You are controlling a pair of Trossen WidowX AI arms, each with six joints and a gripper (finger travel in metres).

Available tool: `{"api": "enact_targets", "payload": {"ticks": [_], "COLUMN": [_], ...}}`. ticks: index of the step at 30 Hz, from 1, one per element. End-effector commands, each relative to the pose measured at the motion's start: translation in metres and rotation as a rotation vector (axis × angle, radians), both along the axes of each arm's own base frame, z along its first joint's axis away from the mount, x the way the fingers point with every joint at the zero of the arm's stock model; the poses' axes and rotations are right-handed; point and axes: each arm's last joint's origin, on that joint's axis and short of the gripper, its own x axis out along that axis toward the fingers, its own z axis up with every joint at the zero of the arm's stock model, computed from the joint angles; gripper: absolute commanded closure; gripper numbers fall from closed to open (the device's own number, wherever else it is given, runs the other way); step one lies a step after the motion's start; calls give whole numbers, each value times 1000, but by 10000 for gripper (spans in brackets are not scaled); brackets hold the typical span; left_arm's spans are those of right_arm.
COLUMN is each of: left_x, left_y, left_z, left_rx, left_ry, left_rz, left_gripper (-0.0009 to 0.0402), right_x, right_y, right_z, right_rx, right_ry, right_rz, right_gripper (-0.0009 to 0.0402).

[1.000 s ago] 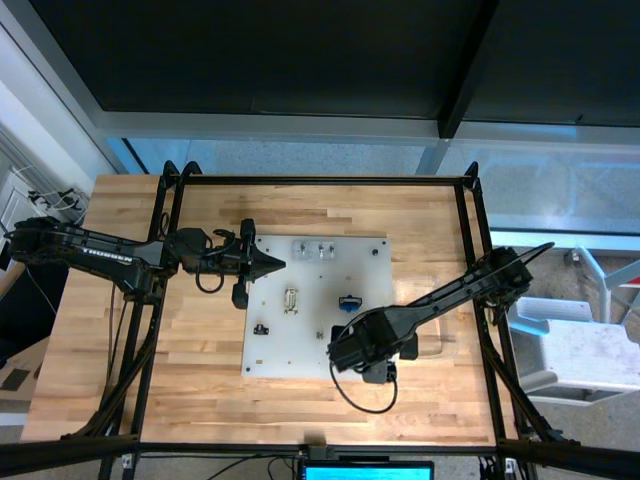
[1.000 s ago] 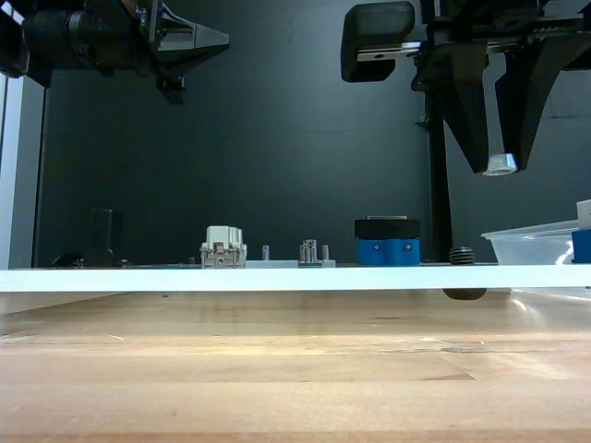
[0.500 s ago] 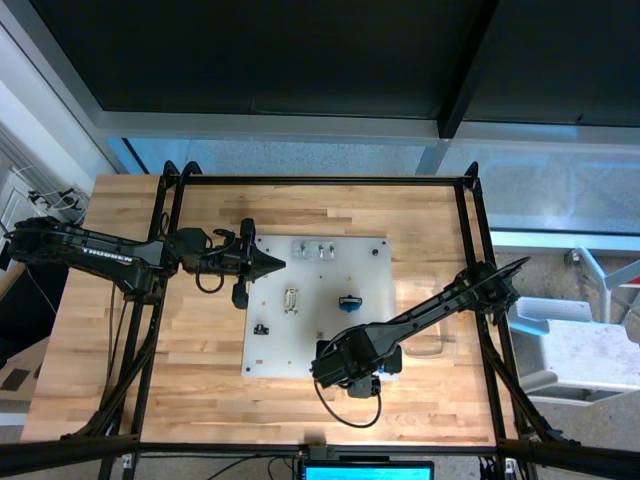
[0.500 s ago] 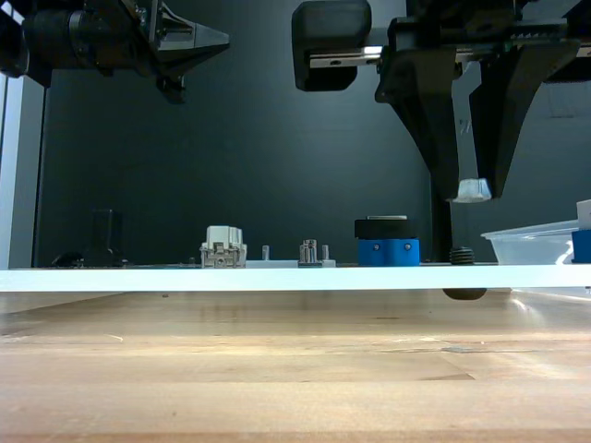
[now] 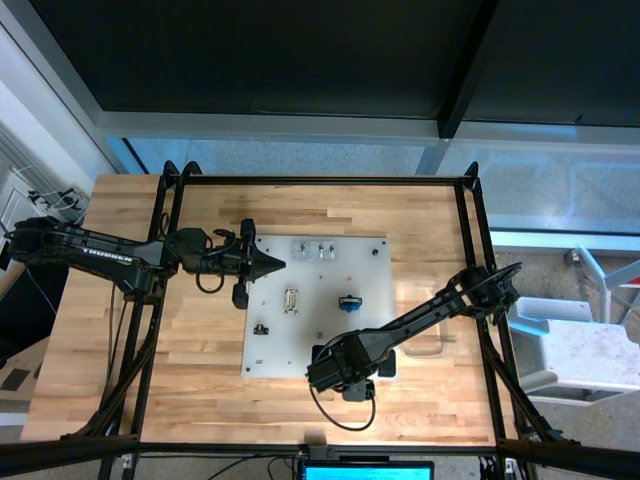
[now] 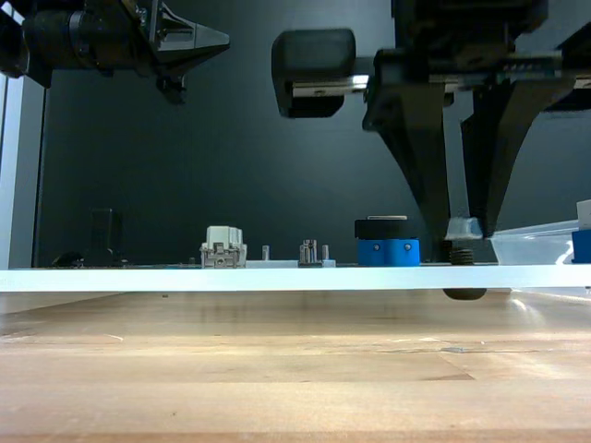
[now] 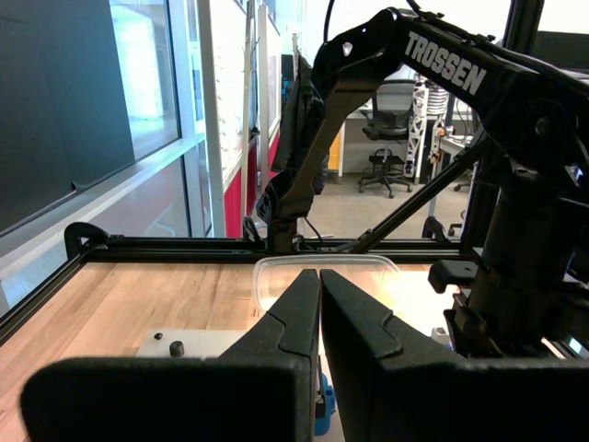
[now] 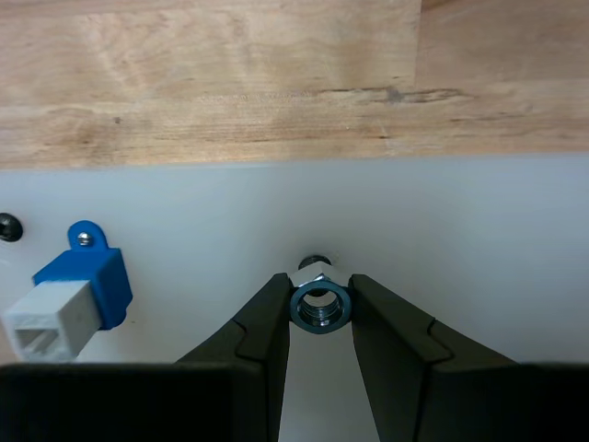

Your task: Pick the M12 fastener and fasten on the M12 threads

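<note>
Right pincer (image 6: 459, 231) points straight down over the near right part of the white board (image 8: 479, 239), fingers closed on the M12 nut (image 8: 320, 308), which is pinched flank to flank at the very tips. The nut hangs directly over the M12 stud (image 6: 461, 254), whose ribs are bare. The low view puts it just above the stud top, and I can't tell if they touch. In the right wrist view the stud peeks out just beyond the nut, so they're slightly offset. Left pincer (image 7: 319, 285) is up high over the board's far left edge, fingers pressed together, holding nothing. The board sits on a butcher-block wood table (image 5: 200, 390) inside a black frame (image 5: 320, 181). A blue-and-black part (image 6: 387, 242) is just left of the stud, a clear container (image 6: 540, 242) is to its right, and a blue-and-white connector (image 8: 69, 299) is nearby. Low view has a dark backdrop. Left wrist view shows windows and office chairs (image 7: 391, 152). "TROSSEN" (image 7: 442, 63) reads in white on the right arm. The nut is bright silver and hex, with threads visible in the bore.
</note>
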Motion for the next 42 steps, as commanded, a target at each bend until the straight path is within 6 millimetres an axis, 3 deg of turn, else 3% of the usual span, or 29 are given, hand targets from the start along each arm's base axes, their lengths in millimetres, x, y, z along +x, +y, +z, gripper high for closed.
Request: {"api": "enact_targets", "payload": {"ticks": [1,28,42], "left_x": [0,0,0], "left_y": [0,0,0], "left_z": [0,0,0], "left_rx": [0,0,0], "left_ry": [-1,-1,-1], "left_rz": [0,0,0], "left_gripper": [393,393,393], "right_x": [0,-1,-2], "right_y": [1,0,-1], "right_z": [-2,-12,-16], "right_rx": [5,16,26], "right_ry": [-8,-7,-9], "right_rz": [1,-13,-307], "right_gripper": [358,357,357]}}
